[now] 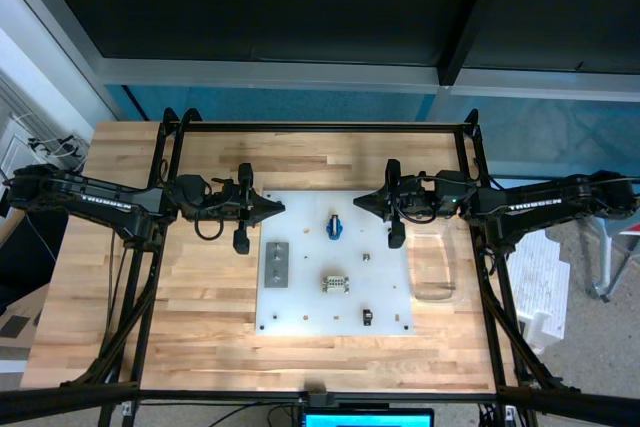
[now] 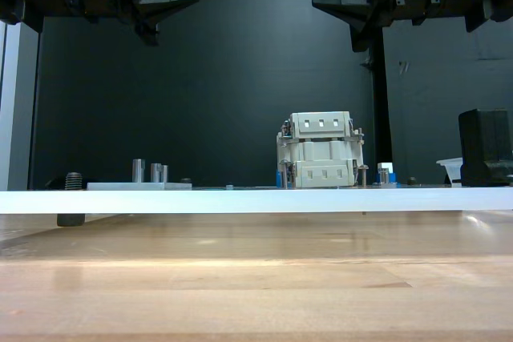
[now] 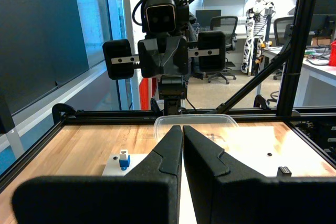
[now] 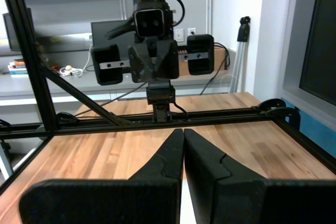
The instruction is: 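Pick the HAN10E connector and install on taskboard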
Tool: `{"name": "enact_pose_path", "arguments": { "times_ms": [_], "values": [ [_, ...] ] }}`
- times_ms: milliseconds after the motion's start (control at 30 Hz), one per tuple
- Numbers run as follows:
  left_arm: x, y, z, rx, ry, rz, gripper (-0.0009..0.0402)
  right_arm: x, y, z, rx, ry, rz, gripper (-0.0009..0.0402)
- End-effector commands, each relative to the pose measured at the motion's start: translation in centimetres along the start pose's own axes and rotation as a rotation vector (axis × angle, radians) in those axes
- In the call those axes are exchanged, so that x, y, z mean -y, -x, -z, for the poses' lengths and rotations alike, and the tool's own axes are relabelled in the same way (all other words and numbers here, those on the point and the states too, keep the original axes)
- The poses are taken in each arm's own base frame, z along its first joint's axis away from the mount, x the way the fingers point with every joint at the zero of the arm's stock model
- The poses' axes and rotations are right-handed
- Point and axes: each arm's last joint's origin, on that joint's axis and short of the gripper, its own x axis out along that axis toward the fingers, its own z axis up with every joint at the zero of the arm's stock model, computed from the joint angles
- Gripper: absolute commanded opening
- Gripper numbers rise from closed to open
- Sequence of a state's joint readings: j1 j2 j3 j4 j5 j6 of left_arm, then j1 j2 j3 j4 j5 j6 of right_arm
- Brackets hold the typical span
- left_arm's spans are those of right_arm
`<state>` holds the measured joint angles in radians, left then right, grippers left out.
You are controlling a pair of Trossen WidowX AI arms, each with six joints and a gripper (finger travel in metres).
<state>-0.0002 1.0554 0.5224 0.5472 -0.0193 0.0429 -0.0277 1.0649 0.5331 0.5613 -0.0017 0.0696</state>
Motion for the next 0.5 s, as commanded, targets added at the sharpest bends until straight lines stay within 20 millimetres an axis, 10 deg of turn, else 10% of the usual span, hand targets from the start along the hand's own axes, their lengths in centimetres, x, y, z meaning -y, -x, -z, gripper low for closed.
{"name": "enact_pose_path", "arguments": {
  "times_ms": [33,500],
  "values": [
    [0.00,-0.01,-0.01,0.000,0.000,0.000,0.0001,-0.07,-0.05,-0.12,0.001,-0.001,-0.003,0.0000],
    [0.00,-0.01,-0.01,0.000,0.000,0.000,0.0001,-0.22,-0.28,-0.49,-0.016,0.004,-0.007,0.0000]
  ]
}}
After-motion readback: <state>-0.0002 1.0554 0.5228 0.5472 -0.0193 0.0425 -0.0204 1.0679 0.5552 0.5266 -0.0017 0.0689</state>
